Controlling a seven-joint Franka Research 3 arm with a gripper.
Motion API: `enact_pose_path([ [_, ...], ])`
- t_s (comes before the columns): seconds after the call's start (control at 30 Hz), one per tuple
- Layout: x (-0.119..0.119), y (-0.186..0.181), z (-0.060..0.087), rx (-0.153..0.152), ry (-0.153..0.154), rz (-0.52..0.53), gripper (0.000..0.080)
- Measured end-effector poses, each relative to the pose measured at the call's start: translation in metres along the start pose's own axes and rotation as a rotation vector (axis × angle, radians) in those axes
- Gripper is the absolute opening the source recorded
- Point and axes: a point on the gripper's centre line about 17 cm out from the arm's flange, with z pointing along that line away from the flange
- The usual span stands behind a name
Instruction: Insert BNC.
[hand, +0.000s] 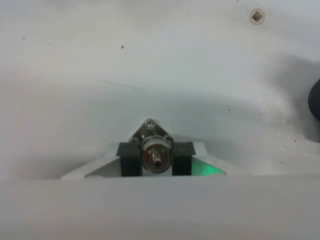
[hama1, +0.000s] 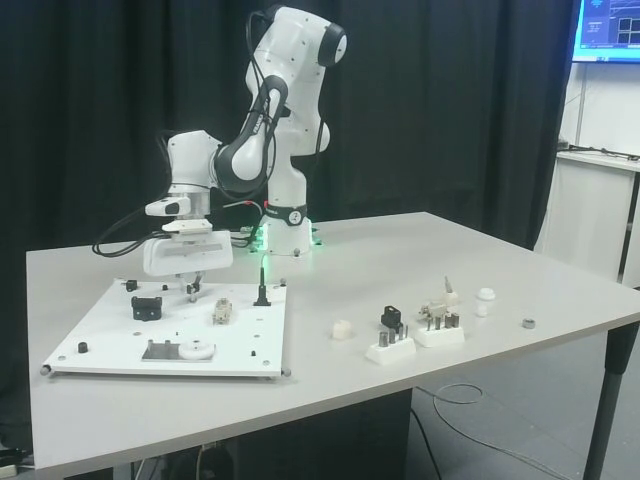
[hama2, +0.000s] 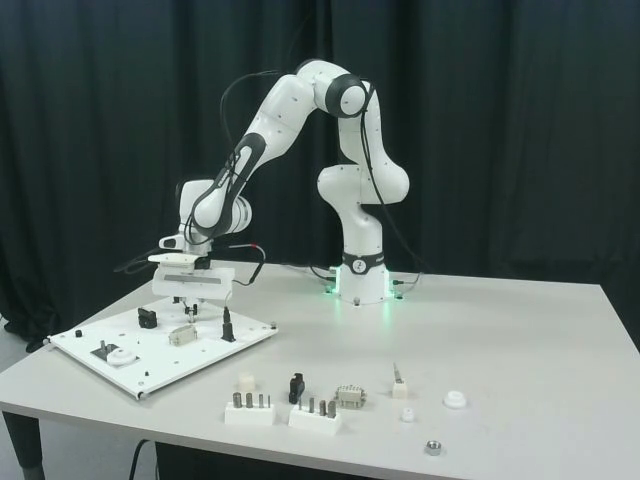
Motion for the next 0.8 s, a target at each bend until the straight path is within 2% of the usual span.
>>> enact_pose_path([
  [0.8,-0.0008,-0.0010,0.0015,0.003,-0.004,-0.011,0.0124],
])
